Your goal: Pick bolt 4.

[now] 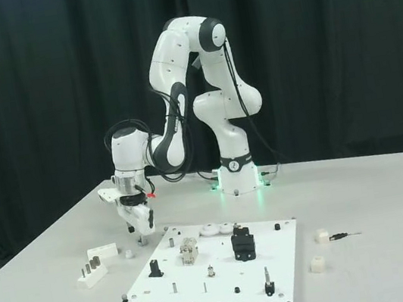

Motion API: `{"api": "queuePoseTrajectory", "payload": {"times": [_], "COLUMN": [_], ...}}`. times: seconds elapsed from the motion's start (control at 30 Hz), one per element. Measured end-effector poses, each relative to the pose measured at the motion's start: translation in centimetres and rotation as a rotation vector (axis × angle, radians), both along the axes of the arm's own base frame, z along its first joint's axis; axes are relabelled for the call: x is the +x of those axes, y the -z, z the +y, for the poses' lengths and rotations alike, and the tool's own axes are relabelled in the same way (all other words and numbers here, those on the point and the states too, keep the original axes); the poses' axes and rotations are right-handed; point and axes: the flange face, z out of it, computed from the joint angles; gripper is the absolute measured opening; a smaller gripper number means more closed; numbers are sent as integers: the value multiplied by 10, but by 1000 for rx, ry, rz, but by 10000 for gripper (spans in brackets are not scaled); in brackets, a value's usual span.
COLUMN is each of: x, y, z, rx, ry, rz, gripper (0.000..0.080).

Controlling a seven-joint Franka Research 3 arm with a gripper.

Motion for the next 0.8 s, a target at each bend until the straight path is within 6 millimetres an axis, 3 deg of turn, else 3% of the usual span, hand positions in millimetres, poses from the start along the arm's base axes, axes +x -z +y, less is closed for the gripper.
{"api": "queuePoseTrajectory", "payload": {"times": [0.8], "x": [-8], "y": [18], "z": [-7], "rx": [16], "ry": [-20], "rz": [28], "gripper": [800]}}
